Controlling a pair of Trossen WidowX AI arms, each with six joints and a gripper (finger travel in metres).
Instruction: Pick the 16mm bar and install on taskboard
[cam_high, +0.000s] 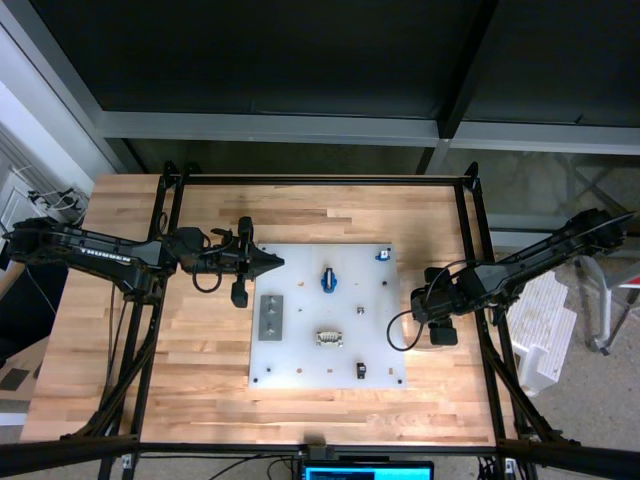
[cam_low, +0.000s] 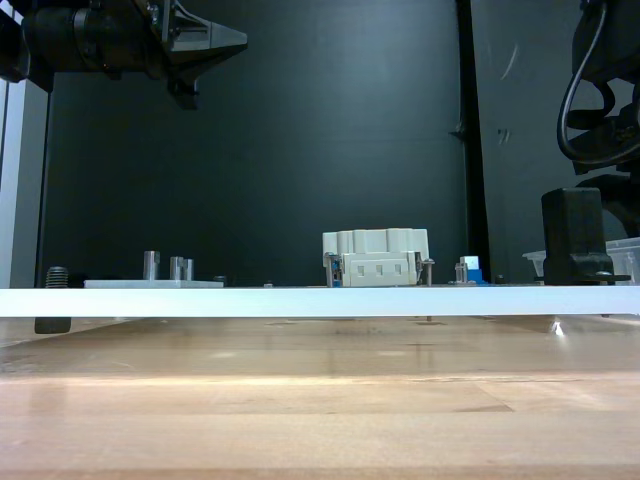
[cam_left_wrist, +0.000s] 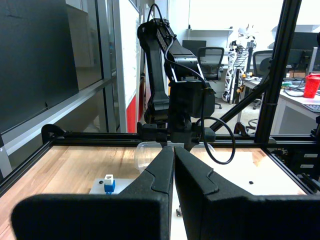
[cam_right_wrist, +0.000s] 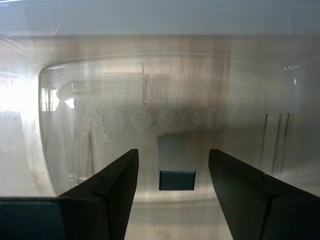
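One taskboard (cam_high: 350, 345), left hand (cam_high: 272, 262) together above its edge; right hand (cam_right_wrist: 172, 150) apart over tray (cam_right_wrist: 100, 100).

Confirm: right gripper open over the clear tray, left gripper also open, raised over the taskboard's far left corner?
No. The left gripper is shut, its jaws pressed together, as the left wrist view shows. The rest holds: right gripper open over the clear tray, left gripper raised over the taskboard's far left corner.

We see a wooden desk (cam_high: 200, 385) carrying the white taskboard (cam_high: 300, 368) at its middle, with a clear tray (cam_right_wrist: 46, 80) lying beside its right edge.
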